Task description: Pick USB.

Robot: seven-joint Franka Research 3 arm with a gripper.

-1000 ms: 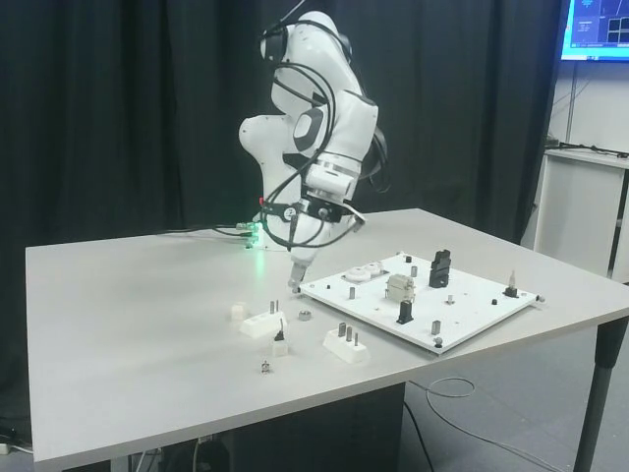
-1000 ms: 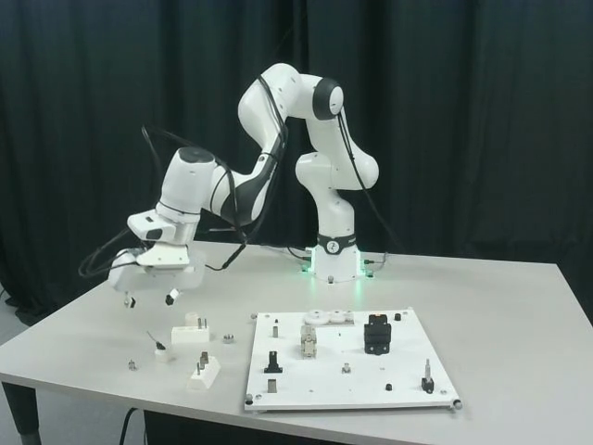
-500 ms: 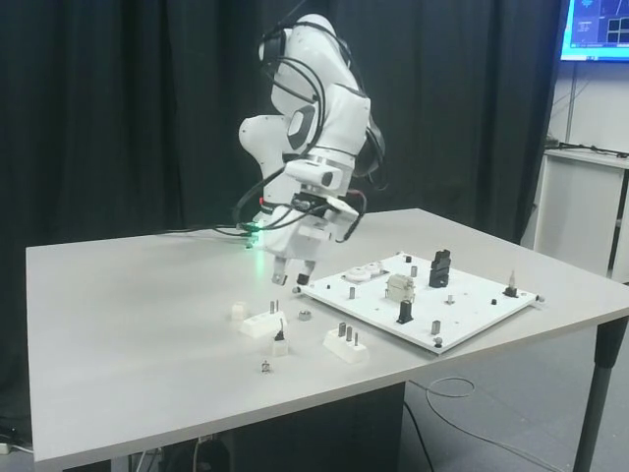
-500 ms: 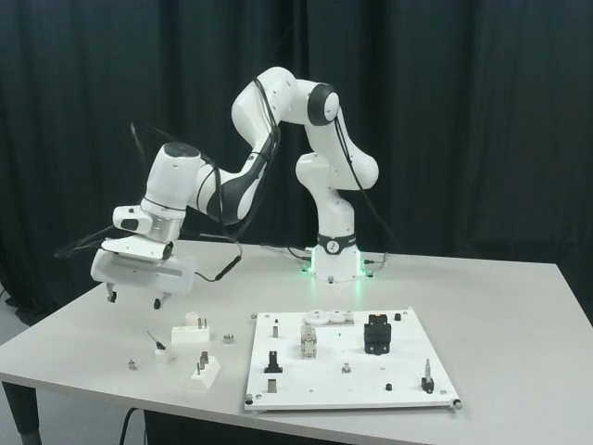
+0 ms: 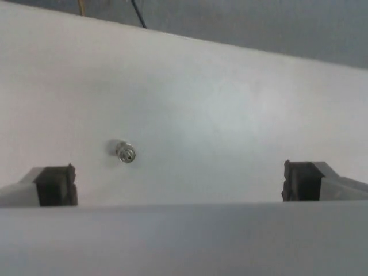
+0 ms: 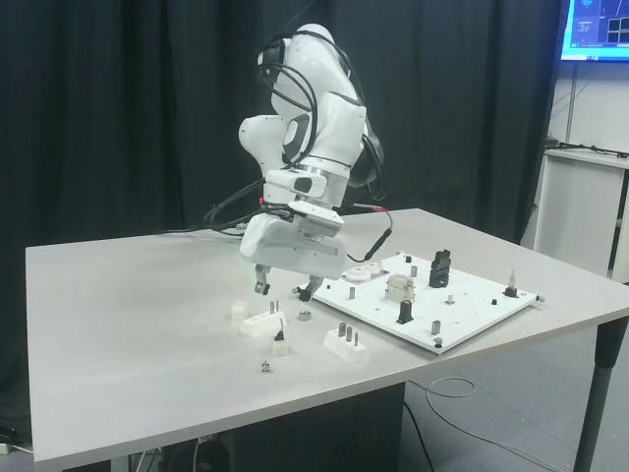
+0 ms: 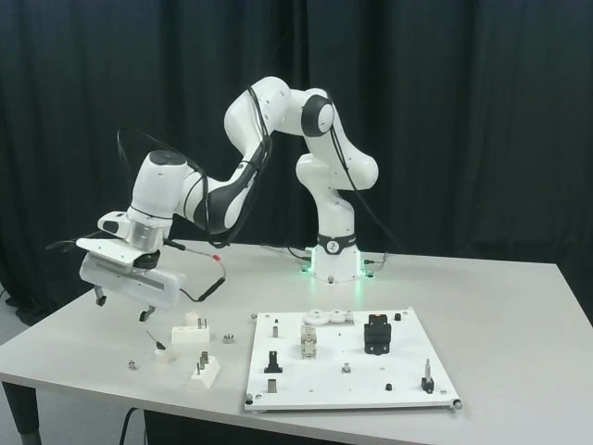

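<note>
Gripper hangs above the table, fingers spread wide, nothing between them. In the wrist view both fingertips sit well apart with only bare table and 1 small metal part below.

Outward from there: a cluster of small parts lies near the front edge, beside and below the gripper. It includes a white block with pins, a second white holder, a small white base with a thin black-tipped piece, and a tiny loose part. Right of the cluster is the white board carrying several fixtures.

USB: can't identify it with confidence. Best guess is 1 of the small pieces in that cluster, but they're too small to tell apart. Not grasped in any case.

Risks:
- Wrong target: the parts look alike and the wrist view currently shows only the metal part, so descending now could grab that instead.
- Tight spacing: wide-open fingers coming down could knock a neighbouring holder.
- Loose cable hanging off the wrist could drag across the parts on a low pass.
</note>
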